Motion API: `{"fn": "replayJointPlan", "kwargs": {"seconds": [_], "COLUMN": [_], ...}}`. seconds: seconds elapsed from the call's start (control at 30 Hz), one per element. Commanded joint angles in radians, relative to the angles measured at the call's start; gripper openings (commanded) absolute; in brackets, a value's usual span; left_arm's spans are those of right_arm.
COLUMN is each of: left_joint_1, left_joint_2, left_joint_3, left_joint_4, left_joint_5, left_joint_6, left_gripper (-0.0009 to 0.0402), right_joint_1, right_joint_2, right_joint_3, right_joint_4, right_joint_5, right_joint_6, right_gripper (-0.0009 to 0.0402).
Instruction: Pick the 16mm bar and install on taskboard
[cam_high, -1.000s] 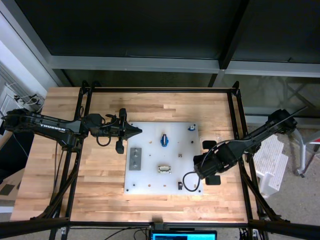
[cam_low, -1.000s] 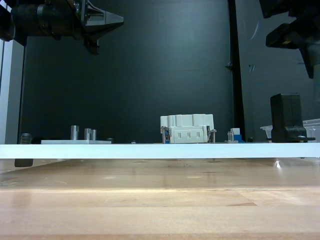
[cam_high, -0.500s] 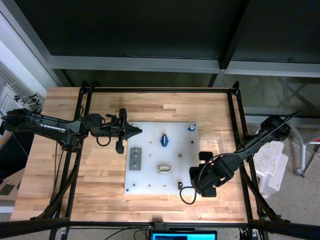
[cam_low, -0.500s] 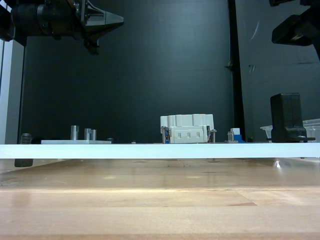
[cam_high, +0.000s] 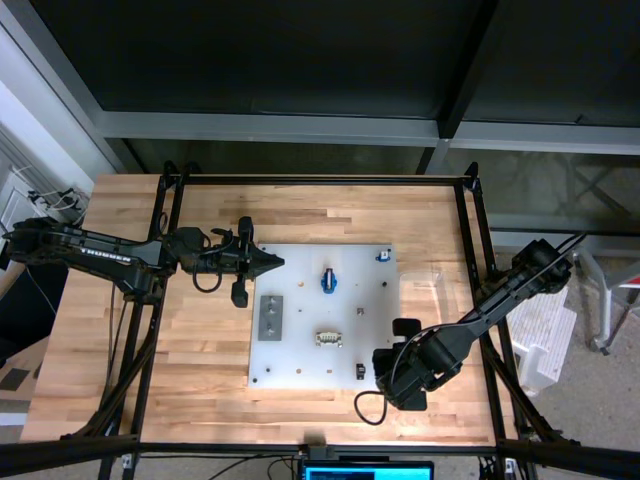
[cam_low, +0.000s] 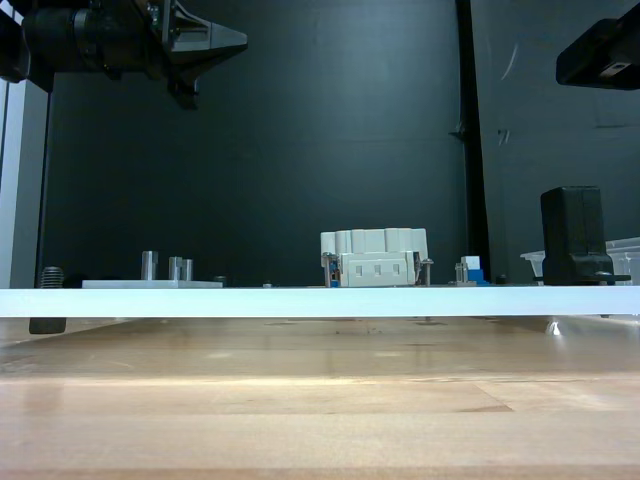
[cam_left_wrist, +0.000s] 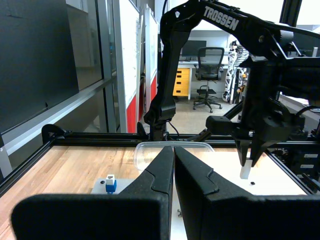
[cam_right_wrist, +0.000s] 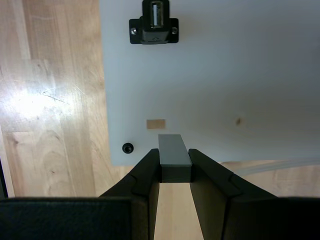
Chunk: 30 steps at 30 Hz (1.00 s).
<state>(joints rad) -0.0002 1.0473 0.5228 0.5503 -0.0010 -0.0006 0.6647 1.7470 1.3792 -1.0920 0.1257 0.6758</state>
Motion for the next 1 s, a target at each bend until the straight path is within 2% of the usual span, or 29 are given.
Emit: {"fn": "replayJointPlan", "kwargs": {"seconds": [0.03, 1.0], "left_joint_1": [0.0, 0.0], "left_joint_2": [0.0, 0.0], "left_joint_3": [0.0, 0.0], "left_joint_4": [0.0, 0.0], "left_joint_5": [0.0, 0.0], "left_joint_6": [0.0, 0.0], "left_gripper": [0.0, 0.0], "right_joint_1": [0.002, 0.004], "right_joint_2": [0.013, 0.028], "right_joint_3": [0.01, -0.057], "right_joint_4": [0.007, 0.096], "right_joint_5": [-0.014, -0.013], "right_joint_6": [-0.003, -0.002], "right_gripper": [0.0002, 0.0002]}}
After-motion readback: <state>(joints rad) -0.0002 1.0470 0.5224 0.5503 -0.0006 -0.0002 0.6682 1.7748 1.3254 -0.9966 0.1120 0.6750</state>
